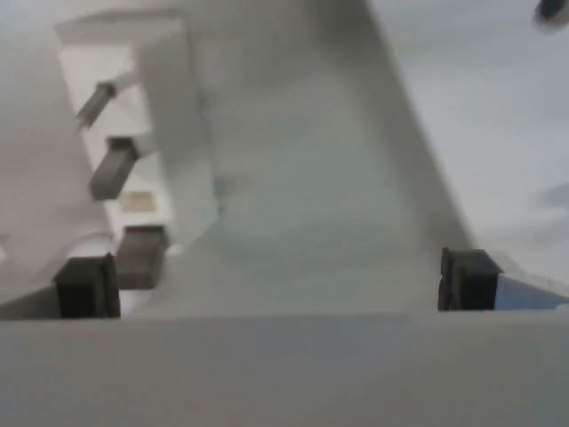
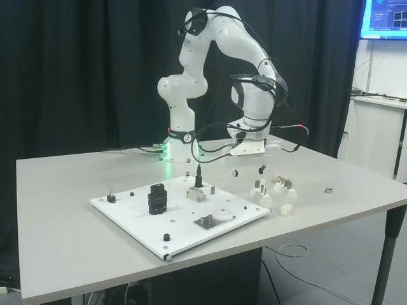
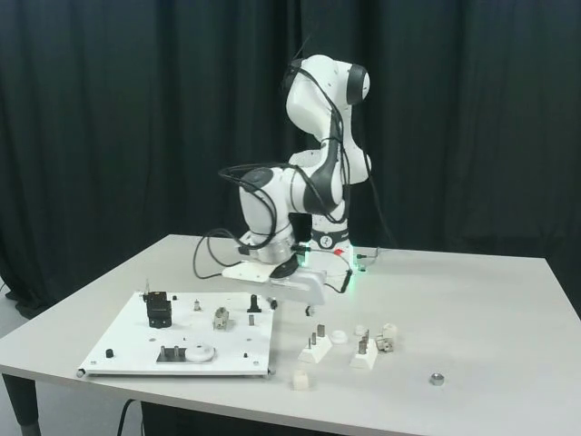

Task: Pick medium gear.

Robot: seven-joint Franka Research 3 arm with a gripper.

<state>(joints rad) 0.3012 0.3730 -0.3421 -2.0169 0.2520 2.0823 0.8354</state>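
Gear: a white round toothed disc lies on the white square board, near its front edge — judged to be the medium gear, though its teeth are unclear.
Gripper: the white two-fingered gripper hovers well apart from it, above small white pegged stands; fingers apart, holding nothing.
Bench: grey bench carries all.

The arm is showing smooth, glossy white plastic shells, catching highlights along its curves. The grey table is looking matt and smooth. The white board near the table's front edge is appearing flat, smooth and faintly shiny. The black block on it is looking like matt plastic. The curtain behind is hanging as dull black cloth in soft folds. The small ring near the table's front edge is gleaming like metal.
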